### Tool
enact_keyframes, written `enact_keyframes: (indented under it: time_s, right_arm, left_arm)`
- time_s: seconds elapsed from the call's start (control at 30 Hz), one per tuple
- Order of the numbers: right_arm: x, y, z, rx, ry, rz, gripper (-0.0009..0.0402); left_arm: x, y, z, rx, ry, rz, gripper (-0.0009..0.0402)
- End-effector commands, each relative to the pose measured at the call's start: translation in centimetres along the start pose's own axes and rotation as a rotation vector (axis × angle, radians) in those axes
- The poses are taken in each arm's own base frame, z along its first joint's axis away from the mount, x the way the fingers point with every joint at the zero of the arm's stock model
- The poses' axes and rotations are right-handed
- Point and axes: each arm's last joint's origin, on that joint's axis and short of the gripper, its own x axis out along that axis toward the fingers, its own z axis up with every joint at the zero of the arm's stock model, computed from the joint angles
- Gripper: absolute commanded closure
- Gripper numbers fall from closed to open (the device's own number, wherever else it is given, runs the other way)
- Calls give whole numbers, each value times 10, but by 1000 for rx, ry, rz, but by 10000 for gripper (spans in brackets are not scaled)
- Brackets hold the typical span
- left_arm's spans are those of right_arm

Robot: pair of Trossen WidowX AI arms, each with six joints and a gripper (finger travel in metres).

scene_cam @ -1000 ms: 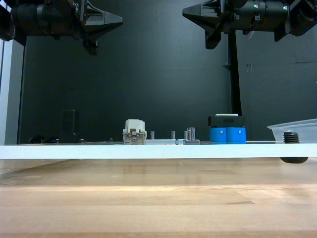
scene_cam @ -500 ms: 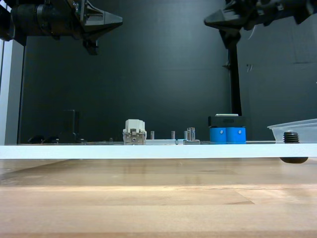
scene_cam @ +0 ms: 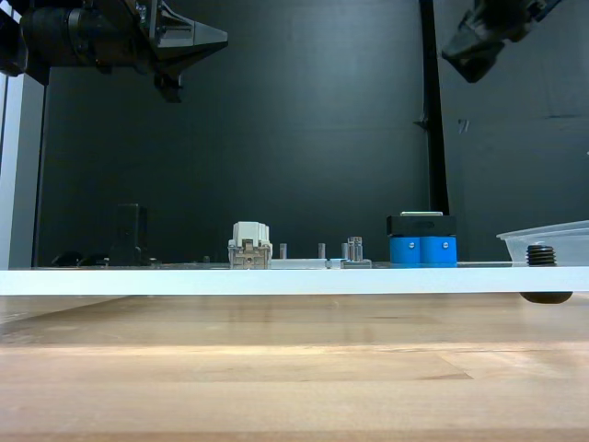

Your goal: Pick the RJ45 connector and install on taskboard

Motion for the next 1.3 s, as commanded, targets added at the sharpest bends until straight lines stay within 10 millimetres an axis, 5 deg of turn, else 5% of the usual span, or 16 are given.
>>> enact_keyframes:
  time_s: [0.03, 0.67, 1.3]
  right_arm:
    - [-10, 1, -2, 9, 76, -4, 393]
    - [-54, 3, -33, 149, 310, -35, 393]
    - [-55, 3, -58, 143, 536, -86, 374]
  left_arm:
    - [0, 0, 0, 0, 0, 0, 393]
    - [0, 0, 0, 0, 0, 0, 393]
    - [0, 0, 0, 0, 0, 0, 393]
